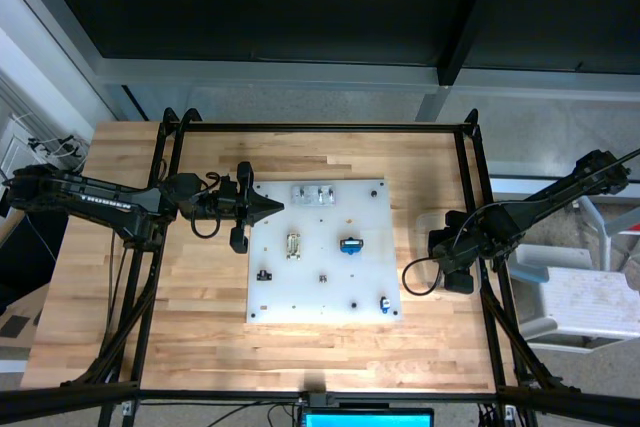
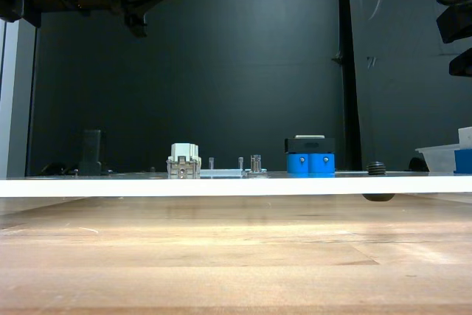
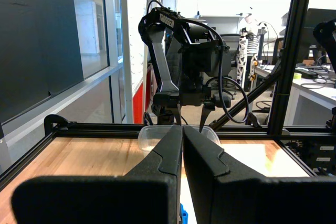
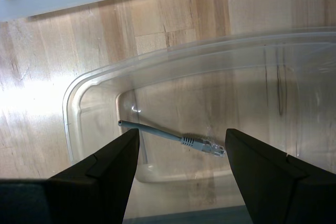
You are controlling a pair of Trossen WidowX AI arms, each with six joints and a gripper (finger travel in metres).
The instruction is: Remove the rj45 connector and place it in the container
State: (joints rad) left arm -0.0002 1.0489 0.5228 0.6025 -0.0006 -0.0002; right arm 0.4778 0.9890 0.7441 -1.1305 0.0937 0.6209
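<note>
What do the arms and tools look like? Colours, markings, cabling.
Both arms are matte black; white TROSSEN lettering on the left arm. A black cable loops at each wrist. Left tool, at the white board's left edge, has tapered wedge fingers. Right tool, above the container beside the board, has matching black wedges.

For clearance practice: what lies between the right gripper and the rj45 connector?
Nothing, by the right wrist view: the open right gripper hangs above the rj45 connector in the container. The shut left gripper hovers by the board.

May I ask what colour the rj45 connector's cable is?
Grey cable, best in right wrist view. Right gripper open above the container; left gripper shut above the board's edge.
</note>
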